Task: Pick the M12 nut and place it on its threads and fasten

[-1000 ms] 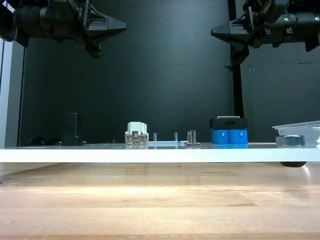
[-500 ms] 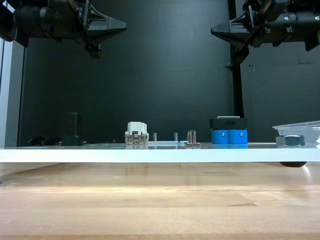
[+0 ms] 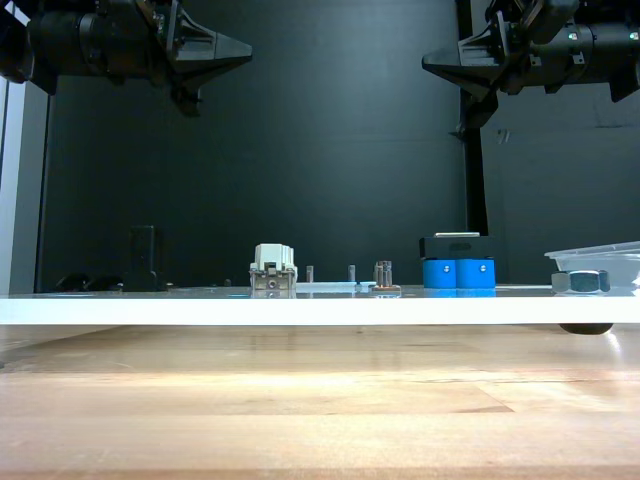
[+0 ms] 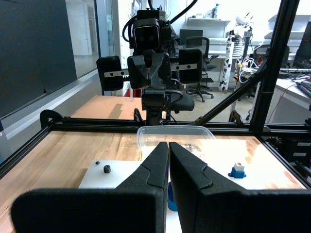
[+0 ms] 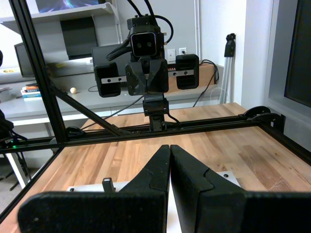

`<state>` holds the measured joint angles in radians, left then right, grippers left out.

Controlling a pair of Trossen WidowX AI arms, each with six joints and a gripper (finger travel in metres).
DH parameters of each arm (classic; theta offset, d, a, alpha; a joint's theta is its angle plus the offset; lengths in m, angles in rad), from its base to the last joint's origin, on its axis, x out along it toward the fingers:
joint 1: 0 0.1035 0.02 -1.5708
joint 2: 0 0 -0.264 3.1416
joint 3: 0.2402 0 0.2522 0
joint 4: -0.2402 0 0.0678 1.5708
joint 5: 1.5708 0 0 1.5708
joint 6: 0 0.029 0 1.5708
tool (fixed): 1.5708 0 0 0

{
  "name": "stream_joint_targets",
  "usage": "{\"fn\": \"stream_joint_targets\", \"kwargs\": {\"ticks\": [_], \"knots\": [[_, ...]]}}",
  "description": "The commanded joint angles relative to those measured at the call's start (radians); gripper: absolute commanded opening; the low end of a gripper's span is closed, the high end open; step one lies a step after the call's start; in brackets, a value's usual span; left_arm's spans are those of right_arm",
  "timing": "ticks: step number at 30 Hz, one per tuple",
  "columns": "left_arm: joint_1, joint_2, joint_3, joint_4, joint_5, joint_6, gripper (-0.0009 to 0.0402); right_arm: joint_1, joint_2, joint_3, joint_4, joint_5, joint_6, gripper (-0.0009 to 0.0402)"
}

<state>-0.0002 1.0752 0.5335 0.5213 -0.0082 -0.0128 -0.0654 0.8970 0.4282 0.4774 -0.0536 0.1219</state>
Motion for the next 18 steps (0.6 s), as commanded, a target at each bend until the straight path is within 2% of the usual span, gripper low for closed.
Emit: {"fn": "stream_joint_targets", "kwargs": {"ticks": [1, 18], "knots": [[0.000, 0.000, 0.000, 0.000, 0.000, 0.001, 0.0000, 0.000, 0.000, 0.000, -0.015, 0.000, 0.002, 0.0000], [0.000, 0.000, 0.000, 0.000, 0.000, 0.000, 0.0000, 0.000, 0.000, 0.000, -0.016, 0.000, 0.002, 0.0000]]}}
